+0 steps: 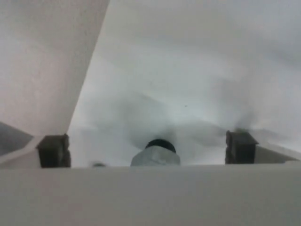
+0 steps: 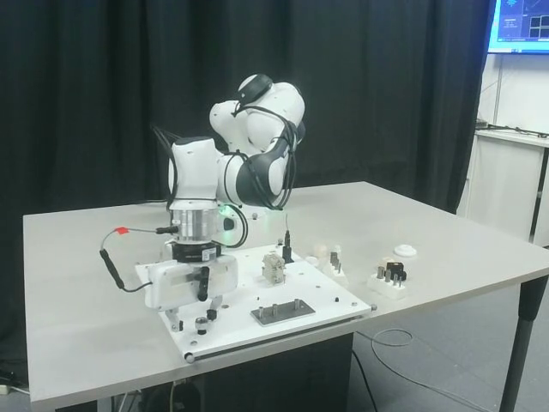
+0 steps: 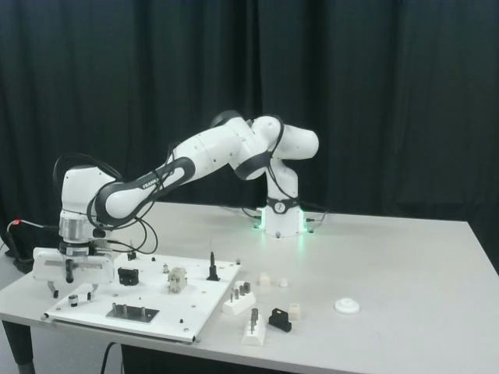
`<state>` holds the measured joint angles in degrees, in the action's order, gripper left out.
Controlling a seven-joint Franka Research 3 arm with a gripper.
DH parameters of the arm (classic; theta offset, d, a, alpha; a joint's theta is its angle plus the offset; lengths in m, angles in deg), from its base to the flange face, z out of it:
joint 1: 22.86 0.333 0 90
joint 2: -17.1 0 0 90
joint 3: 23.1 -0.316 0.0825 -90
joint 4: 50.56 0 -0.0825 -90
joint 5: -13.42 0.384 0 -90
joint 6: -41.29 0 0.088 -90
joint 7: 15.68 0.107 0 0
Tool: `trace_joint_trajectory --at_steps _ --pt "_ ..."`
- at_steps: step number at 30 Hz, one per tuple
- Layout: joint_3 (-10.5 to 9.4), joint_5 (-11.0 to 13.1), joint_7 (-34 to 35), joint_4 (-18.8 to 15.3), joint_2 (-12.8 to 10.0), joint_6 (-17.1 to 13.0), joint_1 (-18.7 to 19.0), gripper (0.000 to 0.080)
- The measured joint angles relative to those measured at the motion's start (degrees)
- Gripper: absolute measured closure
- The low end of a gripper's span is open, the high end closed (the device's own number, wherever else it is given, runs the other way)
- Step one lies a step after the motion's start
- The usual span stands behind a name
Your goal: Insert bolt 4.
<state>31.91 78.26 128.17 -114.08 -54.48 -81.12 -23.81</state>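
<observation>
Your claw (image 1: pixel 146 149) stands open, its two black fingertips (image 1: pixel 54 150) well apart, and nothing is held between them. Look at the wrist view: the bolt (image 1: pixel 155 154), a short grey stub with a black top, sits between the fingertips, roughly midway, directly below the claw. The room views agree: in the first room view the claw (image 2: pixel 190 320) hangs low over the near corner of the white board (image 2: pixel 326 313), with the small bolt (image 2: pixel 202 327) standing on the board just under and between the fingers. In the second room view the same stub (image 3: pixel 73 300) shows beneath the claw (image 3: pixel 72 291), at the board's far left end.

The bolt's long axis looks upright, in line with the claw's own downward reach, so your coming move is likely a straight descent rather than any sideways shift. Whether the bolt is already seated in a hole or merely standing on the board, you cannot tell from here.
</observation>
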Motion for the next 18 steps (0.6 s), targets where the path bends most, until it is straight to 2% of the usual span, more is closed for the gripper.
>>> trace_joint_trajectory --at_steps 6,7,18 --pt "0.7 0.1 0.0 0.2 0.3 -0.1 0.3 0.009" --pt "0.9 0.1 0.0 0.3 0.4 -0.1 0.4 0.0022" --pt "3.43 -0.1 -2.7 1.6 0.7 0.8 1.7 0.0003"
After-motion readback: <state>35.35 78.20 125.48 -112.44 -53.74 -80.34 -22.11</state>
